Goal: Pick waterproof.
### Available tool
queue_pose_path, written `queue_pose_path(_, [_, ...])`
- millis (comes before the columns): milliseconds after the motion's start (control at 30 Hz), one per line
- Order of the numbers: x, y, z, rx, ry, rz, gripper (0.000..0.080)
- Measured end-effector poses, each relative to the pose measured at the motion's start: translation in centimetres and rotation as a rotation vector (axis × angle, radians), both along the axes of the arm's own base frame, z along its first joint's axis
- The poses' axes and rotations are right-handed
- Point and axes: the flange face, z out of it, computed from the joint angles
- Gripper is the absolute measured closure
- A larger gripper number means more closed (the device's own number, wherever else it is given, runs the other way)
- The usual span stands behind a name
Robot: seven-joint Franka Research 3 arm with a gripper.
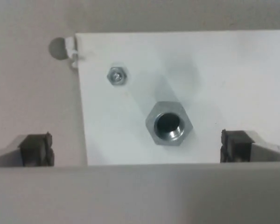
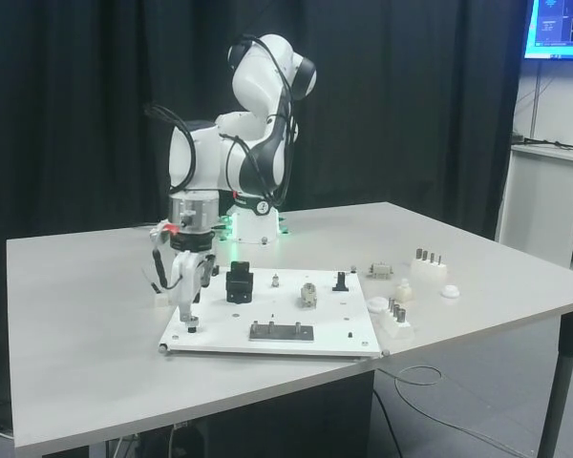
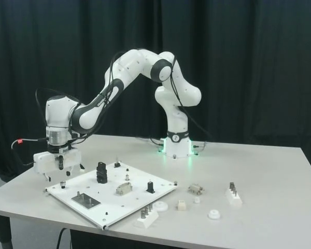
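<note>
Reading across the second room view from its left edge, you find the gripper hanging over the near left corner of the white board, directly above a small upright metal part, the waterproof connector, with a gap between them. In the wrist view that connector shows as a grey hexagonal socket with a dark threaded bore, standing on the board between the two black fingertips, which sit well apart on either side and touch nothing: jaws released, nothing held. A small hex nut sits just beside the connector, nearer the board's corner. Next along the board you see a flat grey plate with pins, then a black block, then a metal fitting. Further right, off the board on the grey table, lie several small white parts. The arm's base stands at the back, lit green at its foot.
</note>
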Motion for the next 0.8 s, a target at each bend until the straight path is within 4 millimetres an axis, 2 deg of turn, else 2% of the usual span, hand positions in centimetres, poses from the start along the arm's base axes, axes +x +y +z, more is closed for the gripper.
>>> queue_pose_path(367, [-0.1, -0.4, 1.6, -0.03, 0.005, 0.011, 0.0003])
queue_pose_path(800, [-1.0, -1.9, 2.9, -0.075, 0.022, 0.018, 0.0003])
